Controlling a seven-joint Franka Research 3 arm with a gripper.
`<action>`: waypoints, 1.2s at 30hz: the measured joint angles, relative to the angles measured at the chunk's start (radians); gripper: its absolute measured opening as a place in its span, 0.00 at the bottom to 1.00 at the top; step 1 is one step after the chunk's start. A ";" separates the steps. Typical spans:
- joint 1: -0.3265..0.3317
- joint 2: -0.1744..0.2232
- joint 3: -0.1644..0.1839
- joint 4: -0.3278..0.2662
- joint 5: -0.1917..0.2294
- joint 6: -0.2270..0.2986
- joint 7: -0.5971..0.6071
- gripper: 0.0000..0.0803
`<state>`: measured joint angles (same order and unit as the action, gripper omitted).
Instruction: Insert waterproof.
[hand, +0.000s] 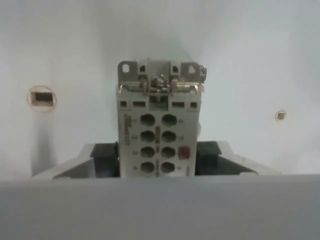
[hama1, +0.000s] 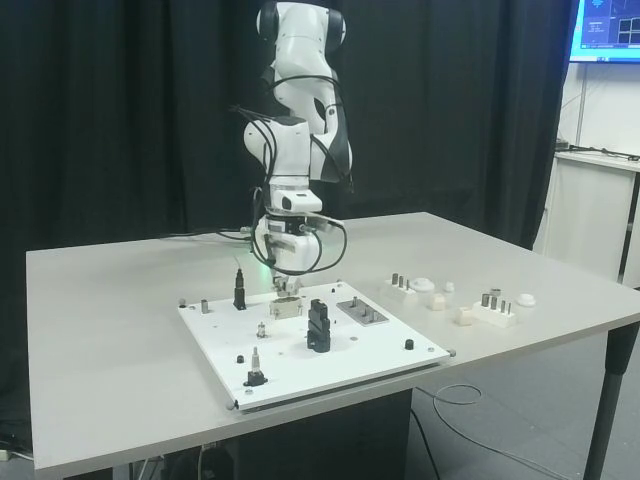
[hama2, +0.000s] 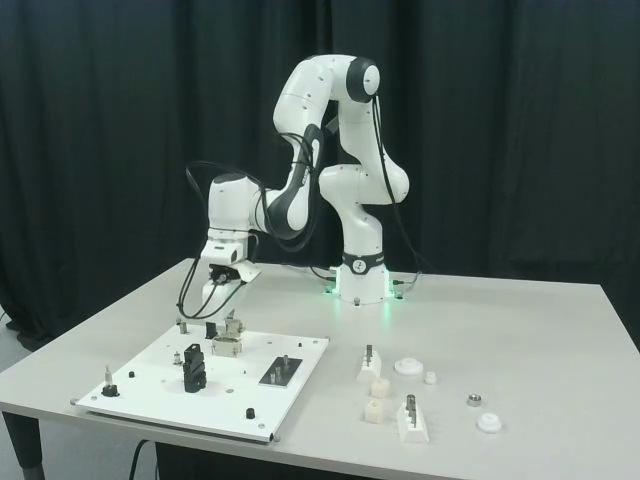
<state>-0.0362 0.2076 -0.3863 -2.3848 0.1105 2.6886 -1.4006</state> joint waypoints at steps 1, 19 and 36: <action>0.000 0.001 0.000 0.000 0.000 0.000 0.000 0.40; 0.004 0.015 0.000 0.000 0.000 0.021 0.000 0.40; 0.007 0.022 0.001 0.004 0.000 0.049 0.000 0.40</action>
